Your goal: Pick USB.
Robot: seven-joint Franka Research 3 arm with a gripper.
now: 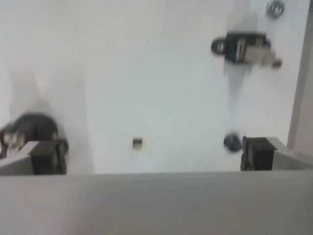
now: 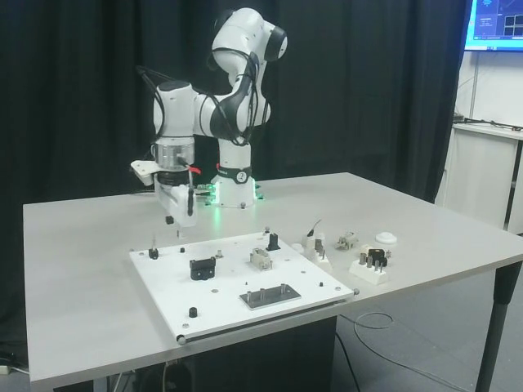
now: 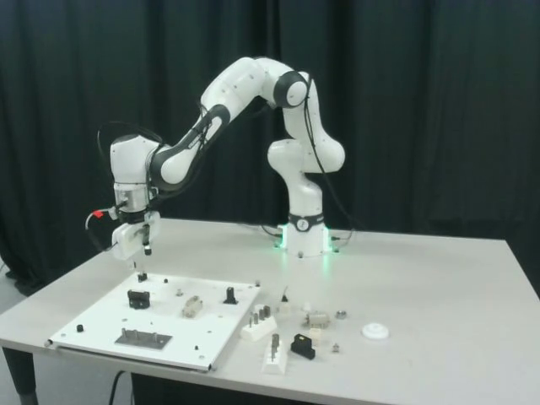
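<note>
— Where is the end effector (image 2: 178, 222)?

— It hangs from the white arm (image 2: 233, 98) over the far corner of the white board (image 2: 163, 282), the corner farthest from the loose parts. Its tips are just above the board, and I can't say whether they touch it.

— How do the fingers stand?

— Wide apart. In the wrist view one black fingertip sits at each side with bare board between them, and they hold nothing. Only a small square mark (image 1: 137, 142) lies in that gap.

— And the USB (image 1: 242, 48)?

— I take it to be the black piece with a metal end, lying flat on the board. It is clear of both fingers in the wrist view. In the first room view the same black piece (image 2: 203, 268) is near the end effector, a little toward the board's front edge. It is not gripped.

— What else is near the fingers?

— A small black knob (image 1: 232, 142) sits just beside one fingertip. A dark lump (image 1: 29, 129) sits close by the other, but I can't make out what it is.

— What about the remainder of the board?

— There is a grey connector (image 2: 261, 259) near the middle. An upright black piece (image 2: 273, 242) stands behind it, and a metal plate with pegs (image 2: 265, 296) lies toward the front edge.

— And off the board?

— The grey surface (image 2: 73, 245) carries small parts beside the board, among them a white disc (image 2: 384, 238) and a white block with pegs (image 2: 369, 267). A green light (image 2: 214, 196) glows at the arm's base.
</note>
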